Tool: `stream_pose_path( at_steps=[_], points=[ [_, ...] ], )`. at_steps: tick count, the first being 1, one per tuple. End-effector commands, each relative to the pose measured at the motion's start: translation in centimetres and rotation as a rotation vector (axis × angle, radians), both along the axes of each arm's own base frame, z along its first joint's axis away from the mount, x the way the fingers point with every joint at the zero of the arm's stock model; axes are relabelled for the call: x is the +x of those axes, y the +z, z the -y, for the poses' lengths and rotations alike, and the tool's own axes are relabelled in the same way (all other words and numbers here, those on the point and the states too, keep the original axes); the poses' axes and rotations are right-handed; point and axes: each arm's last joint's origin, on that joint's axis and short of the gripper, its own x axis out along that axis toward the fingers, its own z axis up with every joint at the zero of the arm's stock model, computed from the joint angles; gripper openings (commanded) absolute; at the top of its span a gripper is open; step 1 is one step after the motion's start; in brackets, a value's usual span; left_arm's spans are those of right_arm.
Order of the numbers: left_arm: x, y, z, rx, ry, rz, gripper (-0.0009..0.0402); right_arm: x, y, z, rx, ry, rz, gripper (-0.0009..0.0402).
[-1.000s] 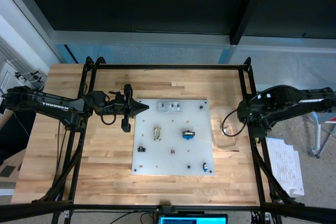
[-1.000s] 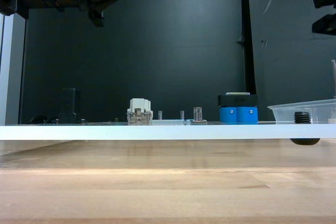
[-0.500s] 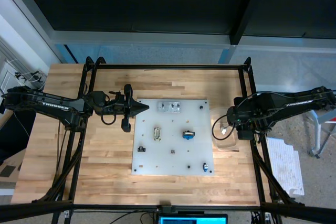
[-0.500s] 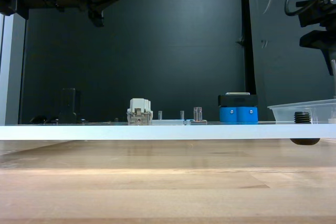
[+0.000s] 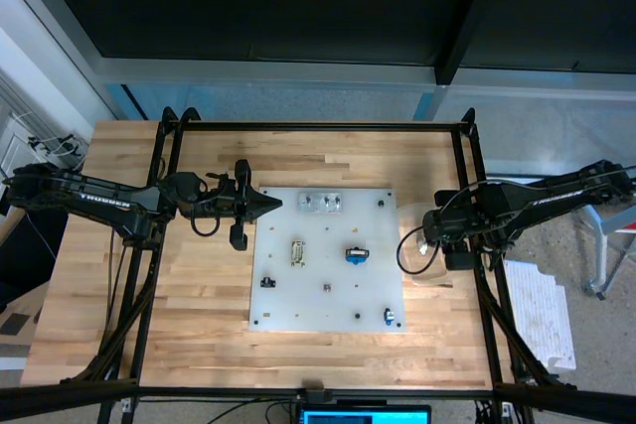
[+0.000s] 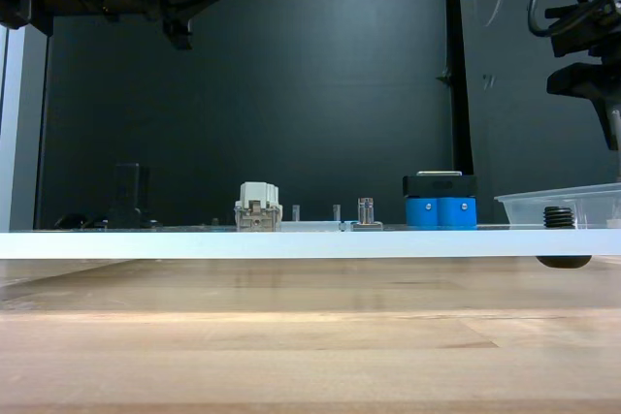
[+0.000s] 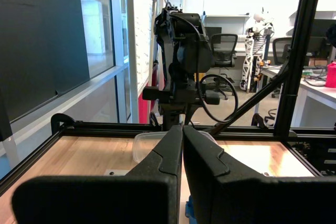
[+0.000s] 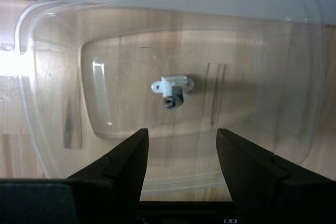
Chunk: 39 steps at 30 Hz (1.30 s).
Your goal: Pick the RJ45 connector and install on taskboard
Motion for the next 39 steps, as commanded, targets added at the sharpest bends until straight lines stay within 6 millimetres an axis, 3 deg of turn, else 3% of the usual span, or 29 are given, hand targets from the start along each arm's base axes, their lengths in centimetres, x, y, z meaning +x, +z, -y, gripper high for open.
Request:
stream_pose_path(
  at_steps=[1, 7, 21, 39],
  points=[
    [0.0, 0.0, 0.0, 0.000, 0.000, 0.000, 0.0000, 0.5, -0.4, -0.2, 0.007, -0.012, 0.016, 0.0178],
    [0.0, 0.0, 0.0, 0.000, 0.000, 0.000, 0.0000, 1.0, -1.6, -0.2, -0.014, -0.044, 0.024, 0.0178],
    [0.0, 0.0, 0.0, 0.000, 0.000, 0.000, 0.0000, 1.7, -2.3, -0.4, -0.012, -0.065, 0.010, 0.0174],
    [0.0, 0.0, 0.0, 0.000, 0.000, 0.000, 0.0000, 2.1, -2.9, -0.5, -0.015, -0.077, -0.010, 0.0086]
  ],
)
